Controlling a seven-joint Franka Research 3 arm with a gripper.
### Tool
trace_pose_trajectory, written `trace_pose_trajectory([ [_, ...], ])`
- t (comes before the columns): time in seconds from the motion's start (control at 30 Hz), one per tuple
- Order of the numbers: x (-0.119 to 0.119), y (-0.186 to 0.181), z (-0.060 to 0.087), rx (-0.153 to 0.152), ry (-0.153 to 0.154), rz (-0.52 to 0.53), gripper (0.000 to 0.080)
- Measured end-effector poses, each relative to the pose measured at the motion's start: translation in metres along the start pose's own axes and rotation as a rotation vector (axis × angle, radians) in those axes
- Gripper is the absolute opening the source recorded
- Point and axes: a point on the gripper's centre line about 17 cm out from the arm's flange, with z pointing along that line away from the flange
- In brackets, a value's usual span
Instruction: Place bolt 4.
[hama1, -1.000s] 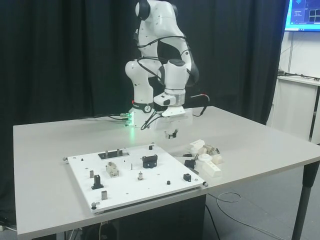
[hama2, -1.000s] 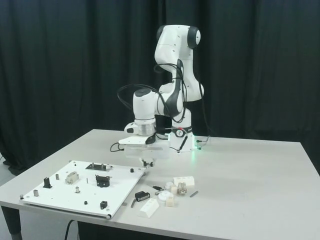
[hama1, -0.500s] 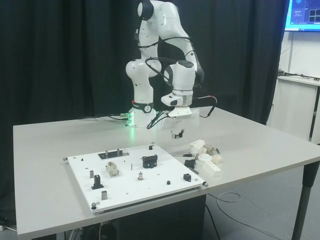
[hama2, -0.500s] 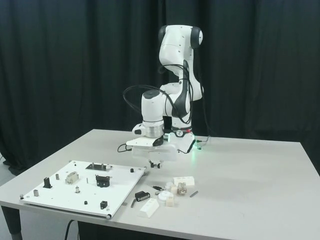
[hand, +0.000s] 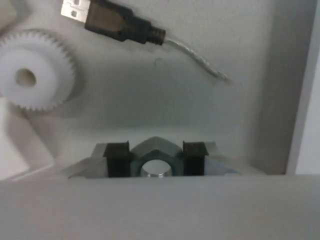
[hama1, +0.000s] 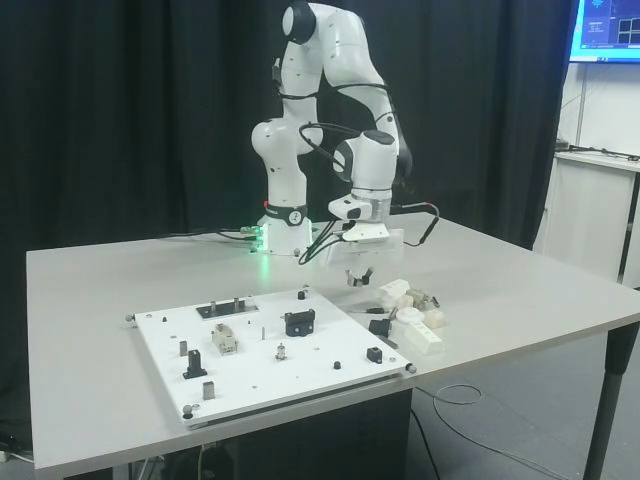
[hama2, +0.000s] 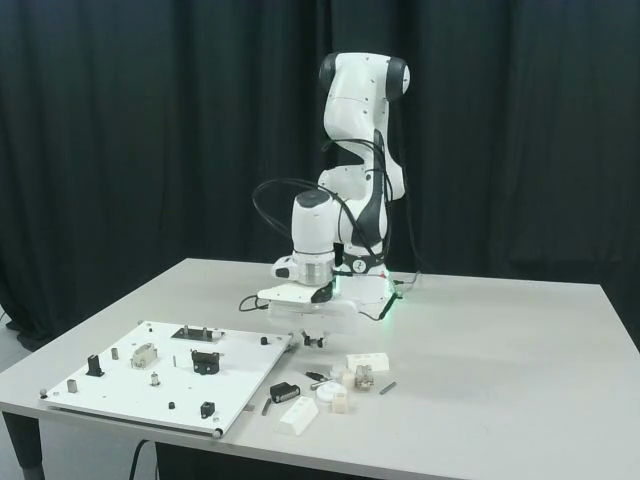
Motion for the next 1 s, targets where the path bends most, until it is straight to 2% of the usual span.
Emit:
trace_pose_trajectory([
  [0.47,-0.004,-0.016,0.02,-0.02,-0.011,0.013,0.0224],
  [1.0,-0.002,-0.02,0.026,-0.019,-0.003,0.033,0.0224],
])
